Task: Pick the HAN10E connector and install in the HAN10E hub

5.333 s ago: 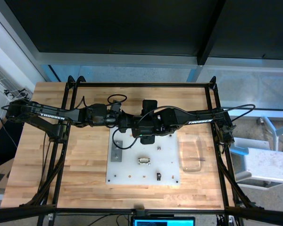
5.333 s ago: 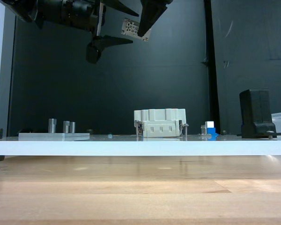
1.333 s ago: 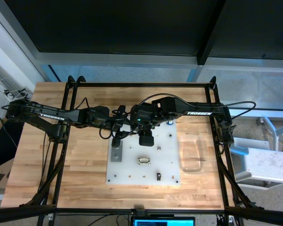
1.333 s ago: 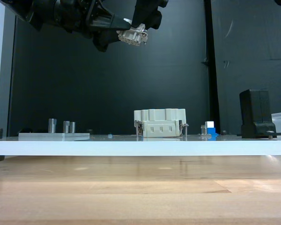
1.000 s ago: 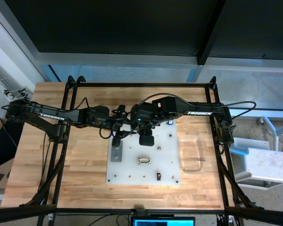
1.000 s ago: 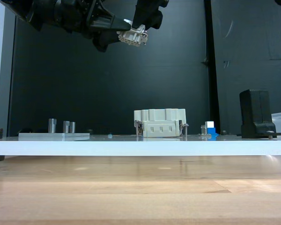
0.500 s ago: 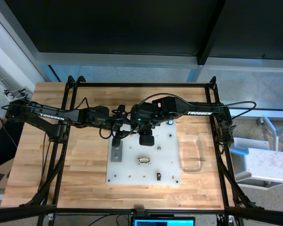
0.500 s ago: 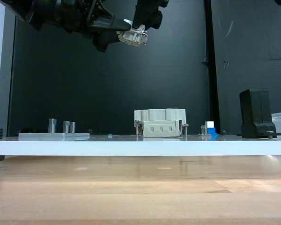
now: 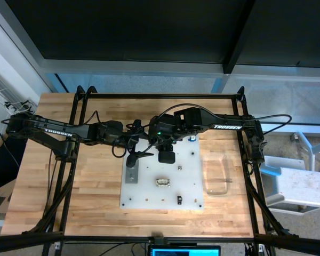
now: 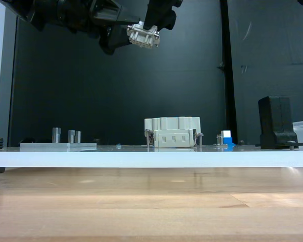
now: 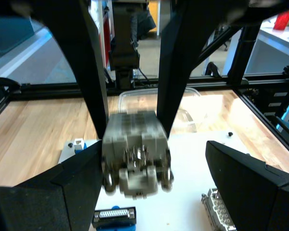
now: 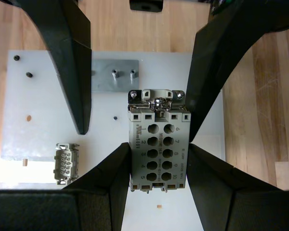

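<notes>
While the left gripper (image 10: 131, 33) stands spread wide, its fingers flanking the load, the HAN10E connector (image 10: 144, 35) hangs high above the white board (image 9: 144, 197), clamped in the right gripper (image 12: 159, 163). The HAN10E hub (image 10: 172, 132) sits on that board, below and further right. Risk: contact from the left fingers, or a premature release, could twist or drop the plug, leaving it skewed at seating.

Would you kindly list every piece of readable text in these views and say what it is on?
"2" to "5", "6" to "10": beside the pin holes of the HAN10E connector, clamped aloft in the right gripper; its sideways brand word is too blurred to read.
"TROSSEN": left arm, whose open left gripper flanks the connector.
"TROSSEN": right arm.
</notes>
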`<state>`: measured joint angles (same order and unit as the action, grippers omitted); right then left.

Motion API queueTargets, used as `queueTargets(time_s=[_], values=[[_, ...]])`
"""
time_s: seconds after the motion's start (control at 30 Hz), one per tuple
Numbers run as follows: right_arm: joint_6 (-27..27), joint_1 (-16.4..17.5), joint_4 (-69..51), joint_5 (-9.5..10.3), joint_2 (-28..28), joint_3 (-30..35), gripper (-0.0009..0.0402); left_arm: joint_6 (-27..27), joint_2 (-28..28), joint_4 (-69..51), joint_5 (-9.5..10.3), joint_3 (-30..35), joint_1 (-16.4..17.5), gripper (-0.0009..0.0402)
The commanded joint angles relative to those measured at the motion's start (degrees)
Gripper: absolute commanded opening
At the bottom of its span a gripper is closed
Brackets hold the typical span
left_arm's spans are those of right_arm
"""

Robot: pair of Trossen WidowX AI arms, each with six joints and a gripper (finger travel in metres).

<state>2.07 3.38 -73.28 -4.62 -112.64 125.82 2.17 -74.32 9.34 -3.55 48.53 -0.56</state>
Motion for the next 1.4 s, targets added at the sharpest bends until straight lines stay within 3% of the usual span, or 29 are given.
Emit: queueTargets(time_s=[0.03, 0.2, 0.4, 0.53, 0.73, 0.97, 1.27, 1.33, 1.4], values=[[0.61, 0.37, -2.8, 0.22, 0.59, 0.09, 0.0067, 0.0, 1.16, -2.19, 1.07, -0.09, 0.13, 0.0286], [1.14, 1.22, -3.58, 0.22, 1.36, 0.09, 0.0067, 0.15, 5.46, -6.32, 5.42, -0.85, 0.35, 0.0282], [2.25, 2.93, -4.09, 0.22, 1.44, 0.11, 0.0067, 0.33, 10.95, -8.92, 8.31, -2.21, 0.74, 0.0283], [4.39, 4.59, -4.09, 0.2, 1.44, 0.11, 0.0067, 0.28, 13.38, -12.2, 8.96, -2.23, 0.83, 0.0283], [7.13, 7.15, -4.2, 0.17, 1.44, 0.09, 0.0067, 0.31, 14.75, -14.47, 8.46, -2.43, 0.83, 0.0282], [10.6, 9.16, -6.23, 0.22, -0.66, 0.09, 0.0067, 0.22, 14.71, -15.91, 3.48, -2.43, 0.74, 0.0281], [12.61, 10.71, -7.89, 0.48, -5.16, 0.09, 0.0067, 0.2, 14.71, -16.65, 3.37, -2.4, 0.7, 0.027], [12.59, 10.82, -8.22, 1.79, -6.25, 0.09, 0.0067, 0.2, 14.71, -16.26, 3.43, -2.4, 0.7, 0.0271], [12.61, 10.95, -8.44, 1.73, -7.15, 0.09, 0.0067, 0.2, 14.71, -16.35, 3.43, -2.4, 0.72, 0.0271]])
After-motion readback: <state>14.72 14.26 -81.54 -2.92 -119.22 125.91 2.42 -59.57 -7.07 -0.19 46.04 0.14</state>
